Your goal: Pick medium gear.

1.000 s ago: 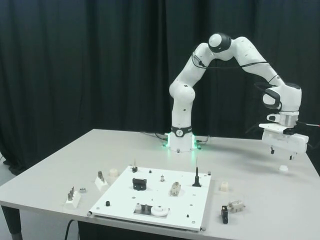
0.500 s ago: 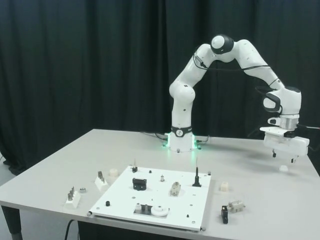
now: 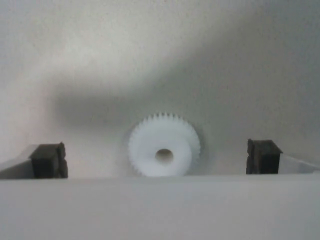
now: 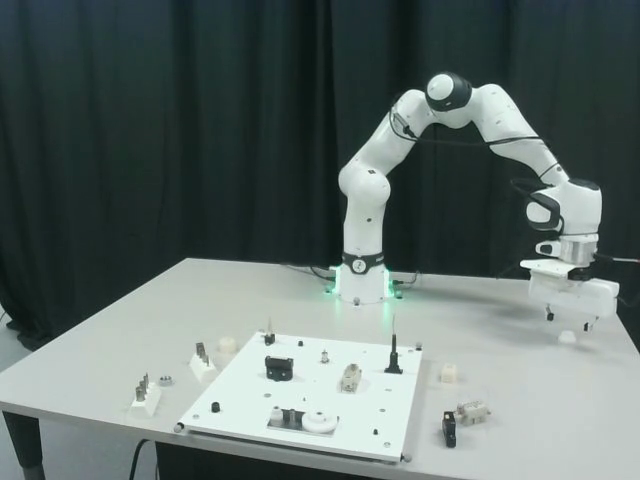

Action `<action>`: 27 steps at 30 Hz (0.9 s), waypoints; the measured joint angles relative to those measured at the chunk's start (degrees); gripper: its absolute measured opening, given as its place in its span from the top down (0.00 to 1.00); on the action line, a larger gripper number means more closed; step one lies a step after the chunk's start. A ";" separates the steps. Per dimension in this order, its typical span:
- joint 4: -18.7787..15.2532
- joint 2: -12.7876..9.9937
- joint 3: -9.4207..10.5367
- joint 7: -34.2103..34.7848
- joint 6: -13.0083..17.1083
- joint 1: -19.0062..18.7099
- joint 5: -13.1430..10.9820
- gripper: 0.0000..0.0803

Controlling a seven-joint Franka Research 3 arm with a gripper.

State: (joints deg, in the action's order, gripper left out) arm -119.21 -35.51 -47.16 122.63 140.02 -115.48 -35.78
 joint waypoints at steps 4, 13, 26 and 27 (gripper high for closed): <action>0.04 -0.25 0.28 0.00 0.38 0.03 -0.32 0.00; 0.32 -0.95 1.09 0.00 1.24 0.37 -0.98 0.00; 1.45 -3.08 1.44 -0.03 1.52 0.54 -2.07 0.00; 1.53 -3.20 1.51 -0.03 1.60 0.59 -2.08 0.00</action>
State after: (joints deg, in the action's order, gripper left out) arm -117.67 -38.70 -45.65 122.60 141.62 -114.90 -37.86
